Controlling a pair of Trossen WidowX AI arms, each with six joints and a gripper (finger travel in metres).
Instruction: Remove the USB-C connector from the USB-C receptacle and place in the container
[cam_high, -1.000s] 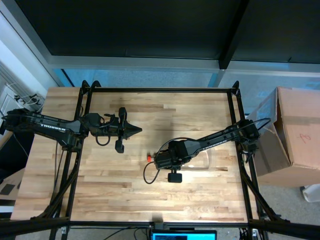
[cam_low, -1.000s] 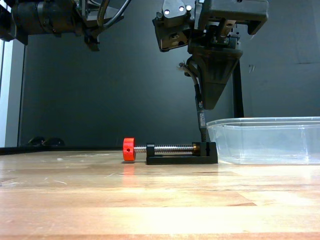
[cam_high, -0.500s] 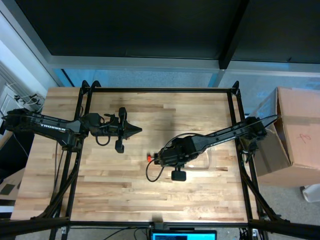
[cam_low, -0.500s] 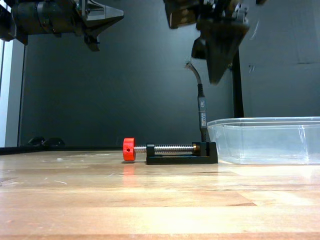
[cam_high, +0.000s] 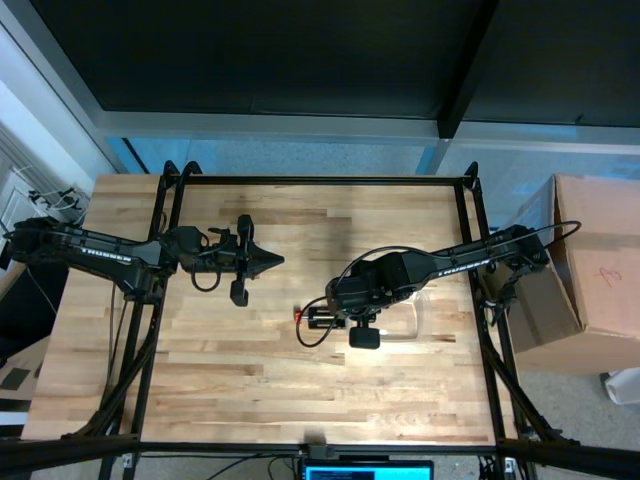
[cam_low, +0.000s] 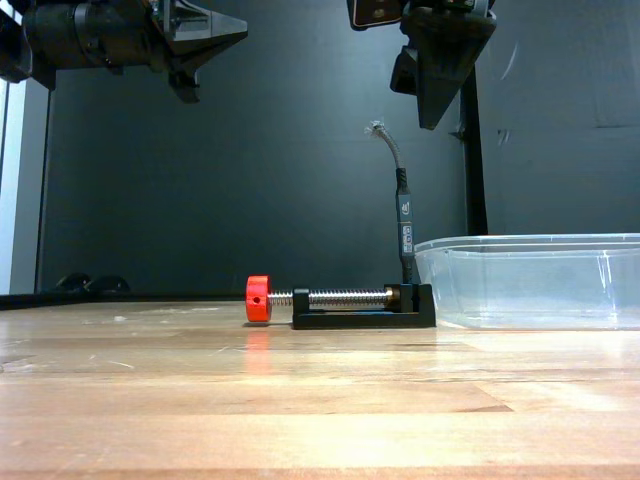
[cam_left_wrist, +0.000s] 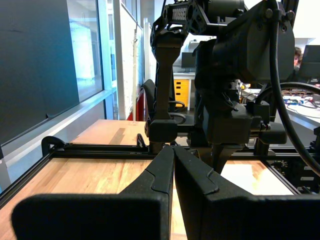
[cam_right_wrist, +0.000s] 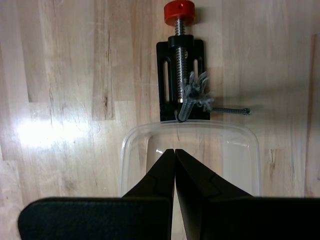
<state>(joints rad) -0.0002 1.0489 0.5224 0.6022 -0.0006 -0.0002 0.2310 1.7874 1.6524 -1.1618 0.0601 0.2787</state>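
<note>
USB-C connector (cam_low: 405, 225) is sitting upright in the receptacle (cam_low: 411, 294). The right hand (cam_low: 433, 118) is hovering above it, pinched together and empty. The left hand (cam_high: 277, 260) is hanging well off, together too.

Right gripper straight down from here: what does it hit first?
Likely the container, just inside its wall by the vise; the right gripper, jaws shut, hangs beside the upright USB-C connector, not over it. Depth unclear.

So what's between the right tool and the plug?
Bare air, low view: right tool, shut, hangs above the container rim; USB-C connector stands upright in its clamp; left tool, shut, up left.
</note>
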